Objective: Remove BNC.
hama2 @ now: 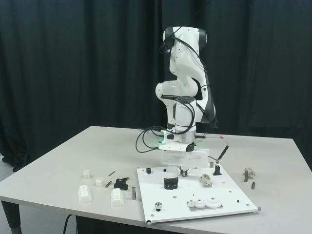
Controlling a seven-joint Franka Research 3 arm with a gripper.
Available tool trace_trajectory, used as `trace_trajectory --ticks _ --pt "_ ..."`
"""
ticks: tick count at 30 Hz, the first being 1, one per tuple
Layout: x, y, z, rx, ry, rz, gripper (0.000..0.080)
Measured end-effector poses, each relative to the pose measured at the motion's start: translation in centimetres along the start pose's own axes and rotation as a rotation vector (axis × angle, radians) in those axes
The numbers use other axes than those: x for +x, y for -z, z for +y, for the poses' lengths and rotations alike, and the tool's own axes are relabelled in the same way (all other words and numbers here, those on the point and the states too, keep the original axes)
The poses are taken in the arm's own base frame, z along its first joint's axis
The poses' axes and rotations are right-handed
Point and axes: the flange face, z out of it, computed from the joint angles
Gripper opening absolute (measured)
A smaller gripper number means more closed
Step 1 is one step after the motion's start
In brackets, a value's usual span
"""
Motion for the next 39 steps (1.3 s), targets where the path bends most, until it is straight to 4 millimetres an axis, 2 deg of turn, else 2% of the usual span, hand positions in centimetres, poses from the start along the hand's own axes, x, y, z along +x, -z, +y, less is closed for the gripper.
trace_trajectory --ticks 26,39 --pt "0.13 0.04 -0.09 -0.004 0.475 -0.013 0.0121" --pt "0.30 0.11 -0.20 -0.005 0.592 -0.025 0.0121"
